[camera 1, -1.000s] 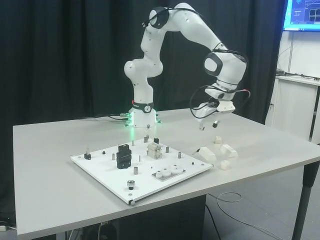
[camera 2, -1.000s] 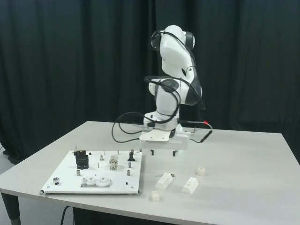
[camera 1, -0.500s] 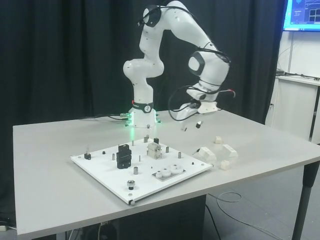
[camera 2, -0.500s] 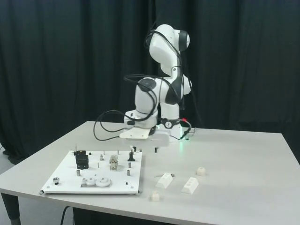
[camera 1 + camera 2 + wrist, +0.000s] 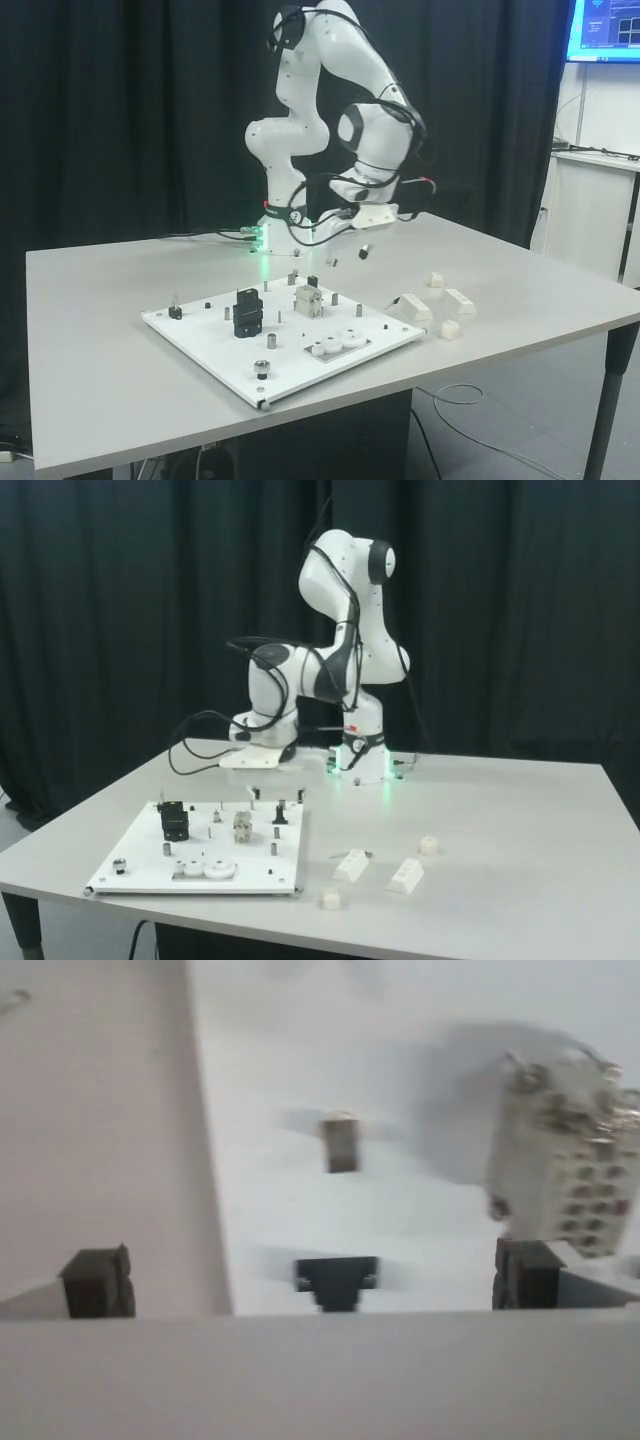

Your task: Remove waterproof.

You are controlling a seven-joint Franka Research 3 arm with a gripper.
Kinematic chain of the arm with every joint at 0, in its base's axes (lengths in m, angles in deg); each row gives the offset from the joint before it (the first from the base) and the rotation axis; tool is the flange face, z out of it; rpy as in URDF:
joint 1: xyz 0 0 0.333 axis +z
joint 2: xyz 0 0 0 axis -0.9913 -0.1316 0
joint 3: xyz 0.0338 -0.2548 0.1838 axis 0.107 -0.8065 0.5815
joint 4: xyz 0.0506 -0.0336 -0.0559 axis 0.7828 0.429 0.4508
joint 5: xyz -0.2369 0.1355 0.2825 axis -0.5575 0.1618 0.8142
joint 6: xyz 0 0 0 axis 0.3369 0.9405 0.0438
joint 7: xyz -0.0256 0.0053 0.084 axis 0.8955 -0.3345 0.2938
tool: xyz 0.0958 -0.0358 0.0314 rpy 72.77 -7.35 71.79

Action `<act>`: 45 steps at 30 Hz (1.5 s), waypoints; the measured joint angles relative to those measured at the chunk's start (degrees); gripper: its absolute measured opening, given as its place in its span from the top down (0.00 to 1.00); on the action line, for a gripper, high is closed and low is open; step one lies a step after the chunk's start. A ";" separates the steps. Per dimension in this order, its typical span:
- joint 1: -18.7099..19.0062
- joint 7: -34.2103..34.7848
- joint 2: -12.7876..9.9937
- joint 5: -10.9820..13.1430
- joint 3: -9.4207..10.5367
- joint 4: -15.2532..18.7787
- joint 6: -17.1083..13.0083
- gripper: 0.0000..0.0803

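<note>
Gripper [image 5: 348, 257] hangs empty w/ fingers spread wide: in the wrist view both fingertips [image 5: 97, 1282] show far apart w/ nothing between them. It hovers well above the white board [image 5: 200, 330], over the board's edge nearest the arm's base.

Task's thing, which I take to be the waterproof connector [image 5: 565, 1170], a pale blocky part w/ rows of pin holes, stands upright on the board. It's below the gripper and not under its centre. In the wrist view it lies off toward one finger's side, near that fingertip. A small peg [image 5: 340, 1143] and a black bracket [image 5: 337, 1282] sit closer to the mid-line between the fingers.

Key relation, as a judgement:
- Connector lies down and sideways from the gripper, along the finger line, so a lateral shift toward that finger is needed before descent.
- Its long face seems to run approx. across the finger line, so the fingers would close on the narrower width; little wrist turn needed.
- Neighbouring pegs stand near the connector, so there's some clearance risk on the way down.

Loose white pieces [image 5: 440, 305] lie on the counter [image 5: 90, 300] beside the board, well apart from the gripper.
</note>
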 joint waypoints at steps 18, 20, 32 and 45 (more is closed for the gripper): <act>-1.34 -7.13 0.96 2.53 -6.71 3.54 -7.06 0.00; -1.37 -8.09 0.91 3.36 -7.25 3.76 -7.95 0.00; -1.39 -13.84 -0.93 8.97 -9.25 5.49 -14.41 0.00; -1.37 -16.64 -3.40 10.35 -9.35 5.72 -16.41 0.00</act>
